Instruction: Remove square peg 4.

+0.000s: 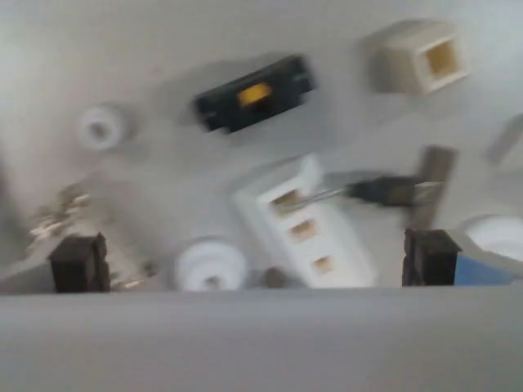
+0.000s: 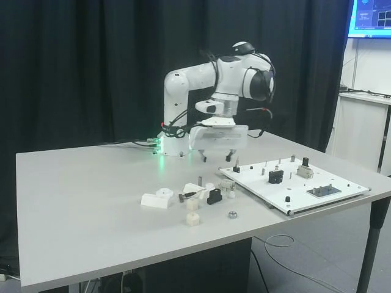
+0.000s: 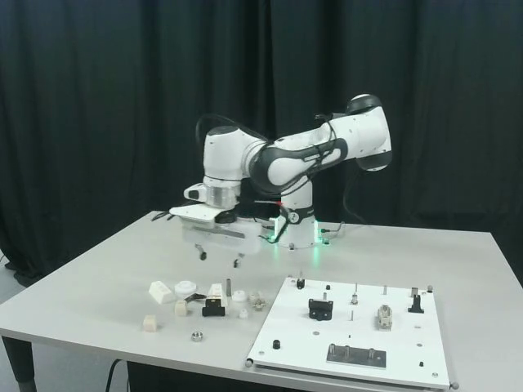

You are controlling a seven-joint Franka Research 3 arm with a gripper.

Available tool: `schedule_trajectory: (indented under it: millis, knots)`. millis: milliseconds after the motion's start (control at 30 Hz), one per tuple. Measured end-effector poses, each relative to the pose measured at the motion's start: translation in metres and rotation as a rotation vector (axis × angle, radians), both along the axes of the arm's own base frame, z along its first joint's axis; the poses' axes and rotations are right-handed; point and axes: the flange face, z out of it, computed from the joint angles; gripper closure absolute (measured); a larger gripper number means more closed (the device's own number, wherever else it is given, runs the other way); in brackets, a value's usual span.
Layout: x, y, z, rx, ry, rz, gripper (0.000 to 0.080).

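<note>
From where I stand, the white arm bends out from its base and holds its gripper in the air above the loose parts heaped on the grey table. The two black fingertips stand wide apart with nothing between them.

Beneath the gripper lies a scatter of small pieces. A white rectangular block with three square sockets in a row lies flat, and a thin metal pin with a black handle rests with its tip at one socket. Beside it are a white round ring-shaped part, a smaller white ring, a black flat block with a small insert in its middle, and a pale cube with a square hole. All look like smooth moulded plastic.

To one side sits the white assembly board, a flat square plate with corner bolts. It carries a black clamp-shaped fixture, several thin upright pins, a grey metal plate and a small black post.

Which of these pieces is square peg 4, I cannot tell; no peg is in the gripper.
</note>
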Motion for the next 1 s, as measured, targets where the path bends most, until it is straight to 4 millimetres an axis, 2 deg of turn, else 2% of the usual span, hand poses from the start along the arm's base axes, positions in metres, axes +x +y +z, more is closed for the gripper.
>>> schedule_trajectory:
  millis: [500,1000]
  knots:
    - [-0.004,0.12,-0.003,0.014,0.037,0.002,0.0003]
    - [-0.029,0.242,-0.01,-0.016,0.036,0.056,0.0003]
